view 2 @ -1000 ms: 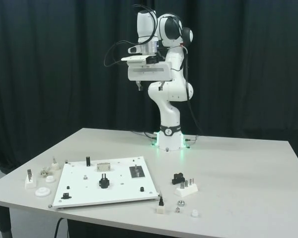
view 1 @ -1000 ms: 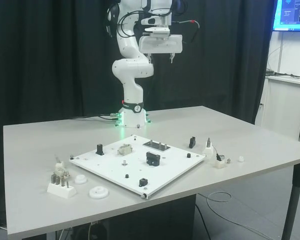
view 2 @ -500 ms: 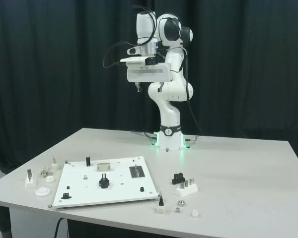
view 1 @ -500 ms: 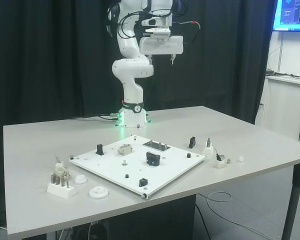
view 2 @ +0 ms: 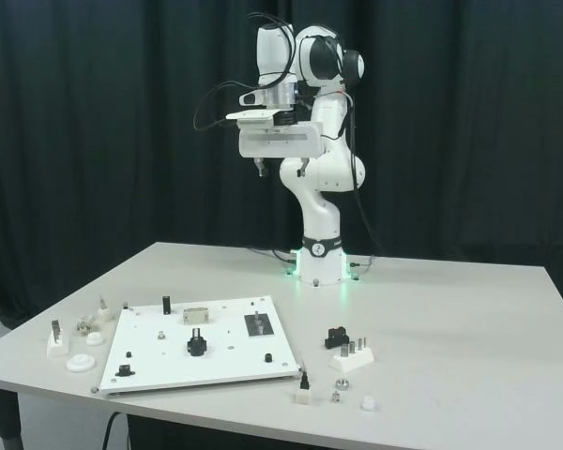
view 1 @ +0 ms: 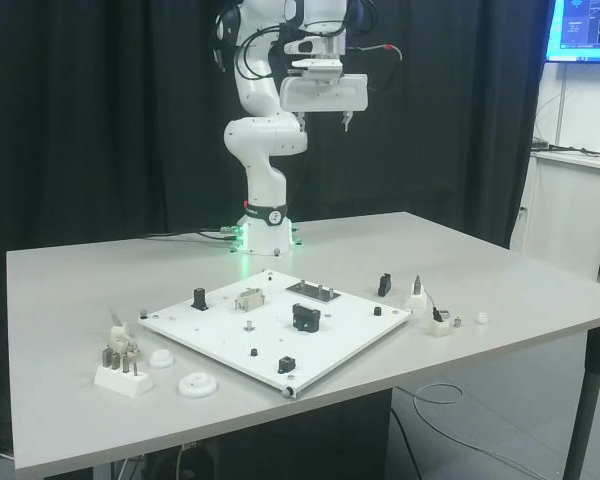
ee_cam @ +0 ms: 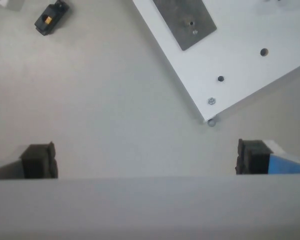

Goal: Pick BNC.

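Observation:
My gripper (view 1: 324,118) hangs high above the table, near the arm's base and far from every part. It is open and holds nothing, with its black fingertips (ee_cam: 39,161) wide apart in the wrist view. The white board (view 1: 340,335) lies on the grey table and carries several small parts. Among them is a small grey round stud (view 1: 248,324) near its middle, which may be the BNC; I cannot tell for sure. In the second room view the gripper (view 2: 281,169) is above the table's far side, and the board (view 2: 225,361) lies at the front left.
The wrist view shows a corner of the board (ee_cam: 240,65) with a grey plate (ee_cam: 185,22), and a black part (ee_cam: 51,17) on the bare table. A white holder with pins (view 1: 120,372) and two white rings (view 1: 195,384) lie left of the board. Small loose parts (view 1: 438,322) lie to its right.
The hand has shifted only slightly, staying high above the table. Nothing on the table has moved.

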### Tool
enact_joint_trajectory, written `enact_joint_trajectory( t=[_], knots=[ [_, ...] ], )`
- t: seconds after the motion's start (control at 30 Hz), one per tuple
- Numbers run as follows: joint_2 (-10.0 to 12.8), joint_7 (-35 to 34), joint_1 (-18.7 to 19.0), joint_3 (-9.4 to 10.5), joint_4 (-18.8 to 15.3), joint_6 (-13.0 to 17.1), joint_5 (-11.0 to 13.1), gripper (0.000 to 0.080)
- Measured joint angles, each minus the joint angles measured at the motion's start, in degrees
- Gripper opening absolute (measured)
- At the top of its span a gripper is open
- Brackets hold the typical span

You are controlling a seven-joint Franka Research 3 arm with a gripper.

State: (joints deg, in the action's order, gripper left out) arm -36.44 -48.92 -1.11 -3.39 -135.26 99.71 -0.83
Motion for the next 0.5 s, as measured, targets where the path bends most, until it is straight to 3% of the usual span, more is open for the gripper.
enact_joint_trajectory(
  t=[0.5],
  knots=[
    [0.06, 0.0, 0.02, 0.16, 0.0, 0.67, 0.0, 0.08]
  ],
)
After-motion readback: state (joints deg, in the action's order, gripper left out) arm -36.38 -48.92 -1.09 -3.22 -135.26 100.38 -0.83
